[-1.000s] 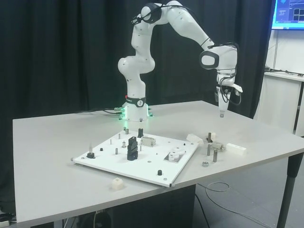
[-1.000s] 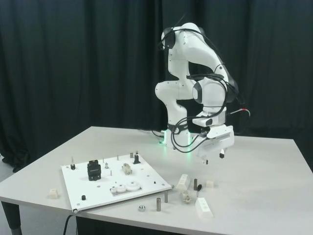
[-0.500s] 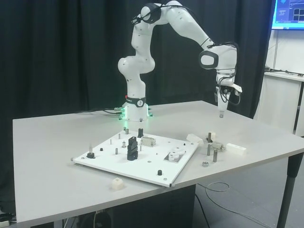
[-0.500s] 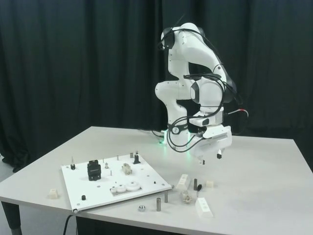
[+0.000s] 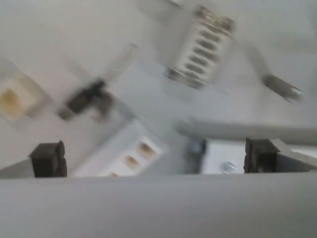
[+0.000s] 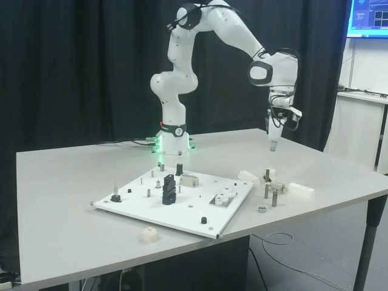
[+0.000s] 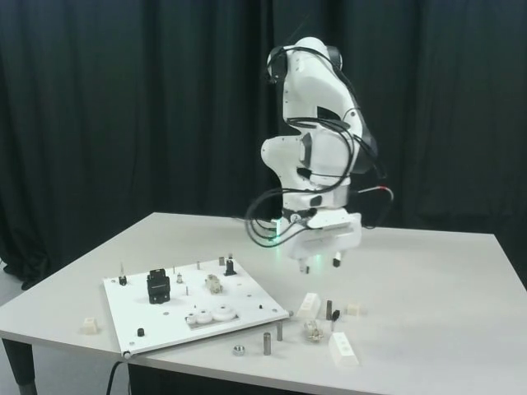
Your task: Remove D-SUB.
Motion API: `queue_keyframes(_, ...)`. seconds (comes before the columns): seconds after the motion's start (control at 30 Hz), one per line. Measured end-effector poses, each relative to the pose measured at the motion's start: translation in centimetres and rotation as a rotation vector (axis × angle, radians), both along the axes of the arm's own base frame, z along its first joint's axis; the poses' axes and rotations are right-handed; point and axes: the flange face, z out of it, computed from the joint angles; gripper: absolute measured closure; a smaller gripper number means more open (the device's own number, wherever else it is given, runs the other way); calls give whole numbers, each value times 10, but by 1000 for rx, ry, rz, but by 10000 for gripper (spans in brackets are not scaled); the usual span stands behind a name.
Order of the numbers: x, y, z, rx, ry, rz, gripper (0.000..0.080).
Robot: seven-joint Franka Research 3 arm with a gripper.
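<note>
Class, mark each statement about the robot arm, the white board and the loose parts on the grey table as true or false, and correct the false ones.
1. The gripper hangs in the air above the grey table. True.
2. The gripper holds the D-SUB connector. False: it holds nothing; the small metal D-SUB connector sits on the white square board.
3. A small white cube lies on the table off the board. True.
4. The black block lies off the board. False: it stands on the board.
5. The arm's base is bolted to the board. False: it stands on the table behind the board.
</note>
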Motion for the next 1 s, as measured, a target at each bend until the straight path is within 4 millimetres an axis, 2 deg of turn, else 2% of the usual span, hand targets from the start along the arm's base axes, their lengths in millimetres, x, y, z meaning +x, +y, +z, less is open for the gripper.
queue_keyframes(0.23,16,-51,9,-46,6,1,3)
queue_keyframes(0.57,33,-142,24,-84,16,-9,3)
queue_keyframes(1.0,34,-252,37,-99,11,-69,3)
